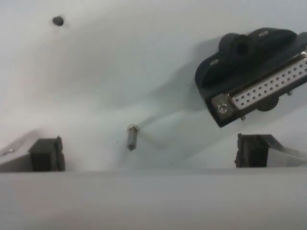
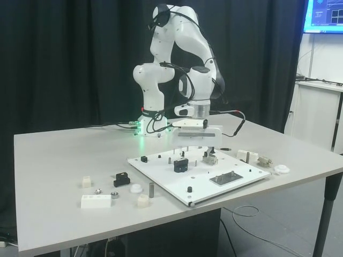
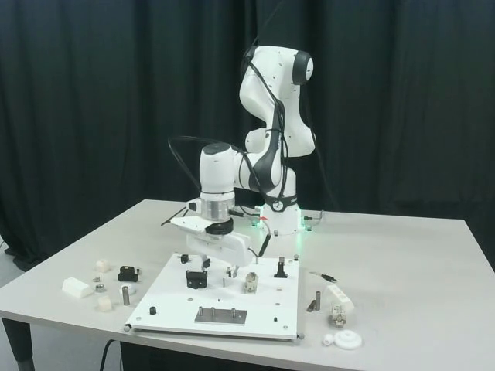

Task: Remove square peg 1.

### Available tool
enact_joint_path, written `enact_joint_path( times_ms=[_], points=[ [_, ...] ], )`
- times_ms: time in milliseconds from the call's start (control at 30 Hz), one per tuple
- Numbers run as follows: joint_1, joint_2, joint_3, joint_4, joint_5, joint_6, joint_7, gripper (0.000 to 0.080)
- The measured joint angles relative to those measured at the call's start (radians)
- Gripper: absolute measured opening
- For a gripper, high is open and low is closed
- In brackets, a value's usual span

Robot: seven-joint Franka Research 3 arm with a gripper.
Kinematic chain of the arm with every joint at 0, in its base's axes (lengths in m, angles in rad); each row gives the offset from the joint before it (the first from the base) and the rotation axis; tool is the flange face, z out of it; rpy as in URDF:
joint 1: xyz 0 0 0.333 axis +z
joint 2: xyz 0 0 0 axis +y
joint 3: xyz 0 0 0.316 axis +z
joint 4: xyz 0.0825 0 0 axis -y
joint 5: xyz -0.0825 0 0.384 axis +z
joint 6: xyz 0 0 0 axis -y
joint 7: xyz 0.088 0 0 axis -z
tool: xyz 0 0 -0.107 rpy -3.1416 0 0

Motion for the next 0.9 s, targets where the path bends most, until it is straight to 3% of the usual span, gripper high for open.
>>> enact_joint_path(
  times_ms=[900],
  points=[
    [0.000,0.052,0.022,-0.002,0.005,0.040,0.000,0.0800]
  ],
)
